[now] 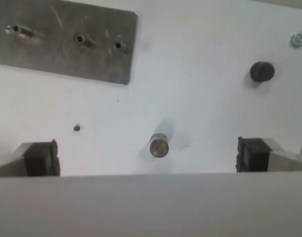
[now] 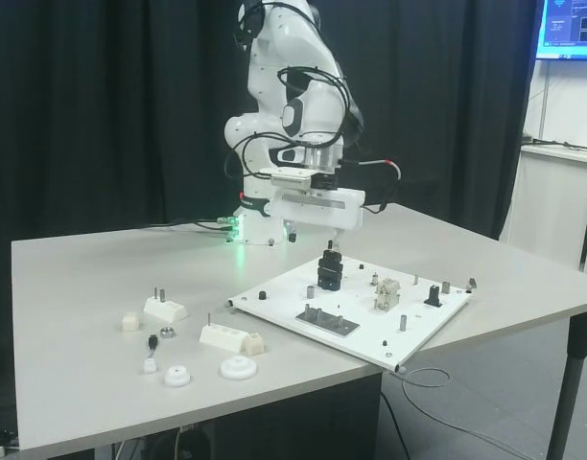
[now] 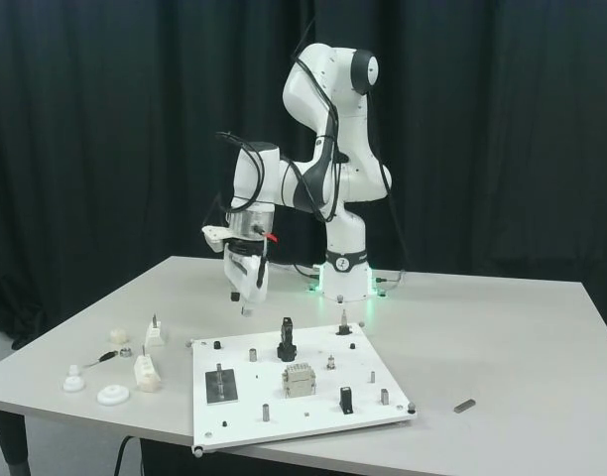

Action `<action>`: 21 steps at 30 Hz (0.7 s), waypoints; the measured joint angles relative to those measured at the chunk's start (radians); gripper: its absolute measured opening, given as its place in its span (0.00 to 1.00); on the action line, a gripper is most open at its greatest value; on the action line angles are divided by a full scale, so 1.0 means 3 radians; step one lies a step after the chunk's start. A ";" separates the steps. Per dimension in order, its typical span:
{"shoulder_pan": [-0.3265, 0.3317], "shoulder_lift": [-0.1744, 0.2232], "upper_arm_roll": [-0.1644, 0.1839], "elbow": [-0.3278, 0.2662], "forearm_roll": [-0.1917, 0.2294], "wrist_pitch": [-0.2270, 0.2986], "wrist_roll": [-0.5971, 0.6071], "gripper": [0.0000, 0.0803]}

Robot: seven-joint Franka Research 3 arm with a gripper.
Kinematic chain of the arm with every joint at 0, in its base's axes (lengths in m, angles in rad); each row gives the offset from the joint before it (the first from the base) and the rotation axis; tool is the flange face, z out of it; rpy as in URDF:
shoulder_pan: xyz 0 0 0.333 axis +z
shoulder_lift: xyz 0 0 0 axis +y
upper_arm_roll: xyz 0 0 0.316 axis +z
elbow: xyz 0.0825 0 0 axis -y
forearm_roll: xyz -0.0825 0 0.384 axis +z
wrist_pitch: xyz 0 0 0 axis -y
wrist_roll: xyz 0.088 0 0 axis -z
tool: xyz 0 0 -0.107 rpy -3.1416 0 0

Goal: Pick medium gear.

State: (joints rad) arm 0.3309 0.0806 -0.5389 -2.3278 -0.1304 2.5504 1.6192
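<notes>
Two white gears lie on the grey table left of the white board: a wider gear (image 2: 238, 367) (image 3: 113, 395) and a smaller gear (image 2: 177, 377) (image 3: 73, 380). I cannot tell which is the medium one. My gripper (image 1: 146, 155) (image 2: 309, 235) (image 3: 246, 300) hangs open and empty above the board's far left part, well away from both gears. Its black pads (image 1: 41, 158) stand wide apart. No gear shows in the wrist view, only a metal peg (image 1: 159, 145) below the fingers.
The white board (image 2: 423, 331) carries a grey metal plate (image 1: 67, 39) (image 2: 325, 321) with pins, a black block (image 2: 329, 270), a grey connector (image 2: 387, 292) and several small pegs. White blocks (image 2: 165, 310) (image 2: 231, 337) sit near the gears. A black knob (image 1: 262, 71) stands on the board.
</notes>
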 joint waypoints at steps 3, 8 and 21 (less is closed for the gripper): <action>-0.0022 0.0000 0.0000 0.0017 0.0000 0.0000 -0.0096 1.00; -0.0066 0.0003 0.0000 0.0041 0.0000 0.0013 -0.0280 1.00; -0.0262 0.0136 -0.0011 0.0210 0.0000 0.0145 -0.0930 1.00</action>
State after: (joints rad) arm 0.2524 0.1213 -0.5422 -2.2648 -0.1304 2.5940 1.3403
